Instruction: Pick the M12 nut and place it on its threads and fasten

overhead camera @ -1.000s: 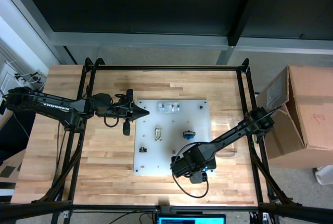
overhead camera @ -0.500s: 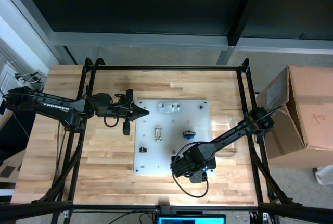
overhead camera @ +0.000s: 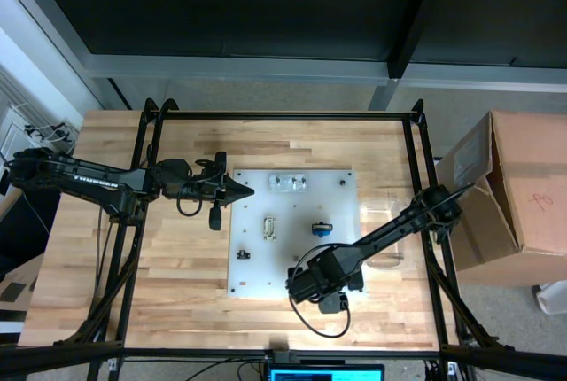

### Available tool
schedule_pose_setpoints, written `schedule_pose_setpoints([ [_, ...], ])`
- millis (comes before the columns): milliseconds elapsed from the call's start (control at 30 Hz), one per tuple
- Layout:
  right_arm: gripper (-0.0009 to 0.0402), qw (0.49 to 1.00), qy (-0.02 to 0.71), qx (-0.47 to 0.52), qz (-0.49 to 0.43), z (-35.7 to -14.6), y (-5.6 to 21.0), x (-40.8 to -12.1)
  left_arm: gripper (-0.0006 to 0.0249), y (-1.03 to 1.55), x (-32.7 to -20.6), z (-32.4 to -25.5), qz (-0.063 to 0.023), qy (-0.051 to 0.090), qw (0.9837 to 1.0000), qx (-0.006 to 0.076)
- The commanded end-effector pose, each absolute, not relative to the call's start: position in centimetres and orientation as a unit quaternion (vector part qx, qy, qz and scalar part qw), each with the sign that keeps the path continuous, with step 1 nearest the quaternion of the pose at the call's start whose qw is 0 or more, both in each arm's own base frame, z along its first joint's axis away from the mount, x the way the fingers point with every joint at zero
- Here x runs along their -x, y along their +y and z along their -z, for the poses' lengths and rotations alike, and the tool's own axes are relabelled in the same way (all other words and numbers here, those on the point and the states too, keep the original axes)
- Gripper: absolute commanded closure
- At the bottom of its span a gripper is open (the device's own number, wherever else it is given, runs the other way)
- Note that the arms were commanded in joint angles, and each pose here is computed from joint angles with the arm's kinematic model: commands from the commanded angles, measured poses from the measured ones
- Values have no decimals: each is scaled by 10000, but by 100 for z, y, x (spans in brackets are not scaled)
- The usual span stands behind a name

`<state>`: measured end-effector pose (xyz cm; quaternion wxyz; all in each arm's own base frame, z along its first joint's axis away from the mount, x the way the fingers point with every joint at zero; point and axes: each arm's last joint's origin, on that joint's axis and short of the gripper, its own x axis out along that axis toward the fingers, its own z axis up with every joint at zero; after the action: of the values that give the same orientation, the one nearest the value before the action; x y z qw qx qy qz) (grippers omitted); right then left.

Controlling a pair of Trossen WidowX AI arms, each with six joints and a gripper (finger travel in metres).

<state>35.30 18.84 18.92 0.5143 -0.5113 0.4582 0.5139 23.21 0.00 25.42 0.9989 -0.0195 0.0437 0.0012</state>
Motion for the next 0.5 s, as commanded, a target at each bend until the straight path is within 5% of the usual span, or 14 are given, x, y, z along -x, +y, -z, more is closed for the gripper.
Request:
schedule_pose_setpoints([
  [33,368,5161,4563,5121,-5130,-1859,1892,-3543,243,0,-2322,-2542,-10,439,9988,195],
  [500,371,5162,4645,5072,-5104,-1801,1883,-3557,243,1,-2322,-2542,-12,436,9989,195],
])
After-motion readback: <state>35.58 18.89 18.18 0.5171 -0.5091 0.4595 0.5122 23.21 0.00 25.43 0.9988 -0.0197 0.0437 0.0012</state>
